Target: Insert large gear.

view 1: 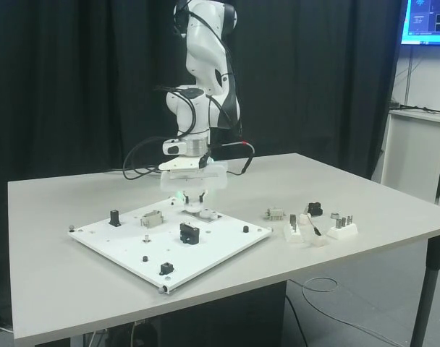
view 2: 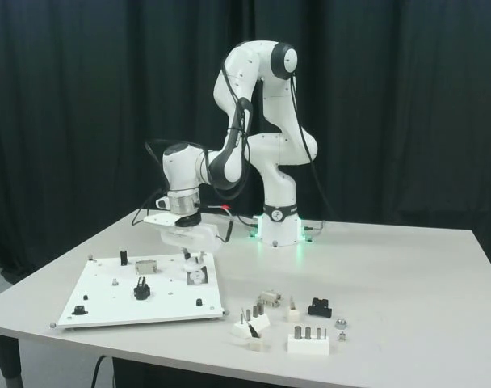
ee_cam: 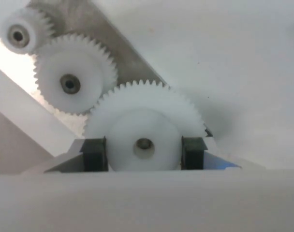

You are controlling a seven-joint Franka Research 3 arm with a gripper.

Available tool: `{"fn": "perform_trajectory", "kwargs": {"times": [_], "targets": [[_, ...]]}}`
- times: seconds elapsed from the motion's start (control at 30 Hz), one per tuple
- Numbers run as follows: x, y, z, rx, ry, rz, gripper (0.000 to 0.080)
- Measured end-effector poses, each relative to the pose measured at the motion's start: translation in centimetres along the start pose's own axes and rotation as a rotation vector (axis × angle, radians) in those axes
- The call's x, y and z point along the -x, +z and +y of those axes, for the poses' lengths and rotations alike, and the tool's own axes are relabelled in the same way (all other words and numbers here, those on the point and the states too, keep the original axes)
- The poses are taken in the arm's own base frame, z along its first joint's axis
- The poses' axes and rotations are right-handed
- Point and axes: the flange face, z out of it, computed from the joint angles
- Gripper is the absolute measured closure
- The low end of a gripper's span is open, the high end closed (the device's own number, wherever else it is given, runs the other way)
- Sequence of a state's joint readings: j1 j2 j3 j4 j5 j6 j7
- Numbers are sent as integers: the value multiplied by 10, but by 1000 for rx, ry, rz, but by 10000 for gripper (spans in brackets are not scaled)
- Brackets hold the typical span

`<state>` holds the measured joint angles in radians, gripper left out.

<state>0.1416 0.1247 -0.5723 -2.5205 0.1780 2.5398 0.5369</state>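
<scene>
Gripping the large gear (ee_cam: 144, 126) by its raised hub, the gripper (ee_cam: 144, 153) has its two black finger pads (ee_cam: 95, 153) pressed against opposite sides of that hub, so the jaws are closed only as far as the hub allows. The large gear is white, with a small bore at its centre, and it sits flat on the white assembly board (view 1: 205, 246). Its teeth mesh with those of the medium gear (ee_cam: 72, 72), which lies just beside it. Beyond the medium gear, in the same line away from the large gear, sits the small gear (ee_cam: 21, 31), its teeth touching the medium gear's. All three gears rest over a grey metal plate (ee_cam: 89, 21) set in the board.

From the room cameras, the white arm (view 2: 258, 105) bends down over the far part of the assembly board, wrist vertical above the large gear. Several black fixtures (view 1: 188, 233) stand on the board nearer the camera than the large gear. On the grey table (view 1: 365, 191), well apart from the large gear and off the board, lie white part holders (view 2: 310, 343) with pegs.
</scene>
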Motion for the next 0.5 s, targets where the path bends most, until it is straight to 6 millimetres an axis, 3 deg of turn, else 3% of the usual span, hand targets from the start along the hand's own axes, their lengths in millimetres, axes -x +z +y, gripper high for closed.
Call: {"fn": "perform_trajectory", "kwargs": {"times": [0.5], "targets": [[-1,1,0,-1,0,8,473]]}}
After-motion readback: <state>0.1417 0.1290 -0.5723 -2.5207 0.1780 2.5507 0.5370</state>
